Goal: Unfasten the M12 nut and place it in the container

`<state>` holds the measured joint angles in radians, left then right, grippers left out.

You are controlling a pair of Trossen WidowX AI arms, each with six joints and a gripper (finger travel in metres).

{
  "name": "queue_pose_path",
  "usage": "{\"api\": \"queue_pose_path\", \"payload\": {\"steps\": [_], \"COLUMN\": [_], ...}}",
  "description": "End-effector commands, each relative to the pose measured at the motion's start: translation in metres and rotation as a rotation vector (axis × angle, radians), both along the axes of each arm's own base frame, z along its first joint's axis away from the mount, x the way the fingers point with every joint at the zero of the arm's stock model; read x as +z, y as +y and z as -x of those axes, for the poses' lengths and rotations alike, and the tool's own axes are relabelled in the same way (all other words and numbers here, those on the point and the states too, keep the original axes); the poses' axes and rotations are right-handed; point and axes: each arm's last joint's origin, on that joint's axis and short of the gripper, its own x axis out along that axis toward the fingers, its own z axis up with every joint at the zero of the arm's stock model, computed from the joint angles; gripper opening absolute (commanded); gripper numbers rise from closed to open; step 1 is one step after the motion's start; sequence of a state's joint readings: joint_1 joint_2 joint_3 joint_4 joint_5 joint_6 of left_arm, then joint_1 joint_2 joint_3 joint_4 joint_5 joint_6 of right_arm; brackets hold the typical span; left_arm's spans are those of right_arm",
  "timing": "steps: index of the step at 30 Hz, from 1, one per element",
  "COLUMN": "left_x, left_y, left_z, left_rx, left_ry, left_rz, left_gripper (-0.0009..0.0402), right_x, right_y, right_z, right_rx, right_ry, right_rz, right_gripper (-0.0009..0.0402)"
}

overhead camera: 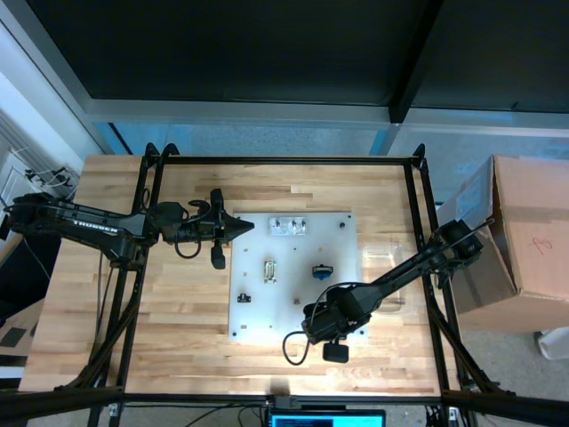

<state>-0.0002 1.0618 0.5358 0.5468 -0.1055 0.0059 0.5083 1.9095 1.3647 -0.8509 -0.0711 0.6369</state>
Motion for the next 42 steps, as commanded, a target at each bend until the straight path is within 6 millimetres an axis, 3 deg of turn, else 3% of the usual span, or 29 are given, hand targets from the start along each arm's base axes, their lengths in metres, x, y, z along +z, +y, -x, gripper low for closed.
{"api": "queue_pose_path", "payload": {"steps": [1,11,14,16,21,34,42], "left_x": [0.000,0.000,0.000,0.000,0.000,0.000,0.000], "left_y": [0.000,0.000,0.000,0.000,0.000,0.000,0.000], "left_z": [0.000,0.000,0.000,0.000,0.000,0.000,0.000], "left_rx": [0.000,0.000,0.000,0.000,0.000,0.000,0.000], "left_ry": [0.000,-0.001,0.000,0.000,0.000,0.000,0.000], "left_rz": [0.000,0.000,0.000,0.000,0.000,0.000,0.000], "left_gripper": [0.0000,0.0000,0.0000,0.0000,0.0000,0.0000,0.0000], "right_x": [0.000,0.000,0.003,0.008,0.014,0.035,0.017], "right_y": [0.000,-0.002,-0.012,-0.015,-0.015,0.000,0.005], "right_z": [0.000,0.000,0.004,0.007,0.009,0.004,-0.006], "right_rx": [-0.003,0.002,-0.143,-0.163,-0.161,-0.100,-0.090], "right_ry": [-0.004,-0.018,-0.076,-0.087,-0.077,0.025,0.008], "right_rz": [0.004,0.043,0.265,0.312,0.268,-0.075,-0.065], "right_gripper": [0.0000,0.0000,0.0000,0.0000,0.0000,0.0000,0.0000]}}
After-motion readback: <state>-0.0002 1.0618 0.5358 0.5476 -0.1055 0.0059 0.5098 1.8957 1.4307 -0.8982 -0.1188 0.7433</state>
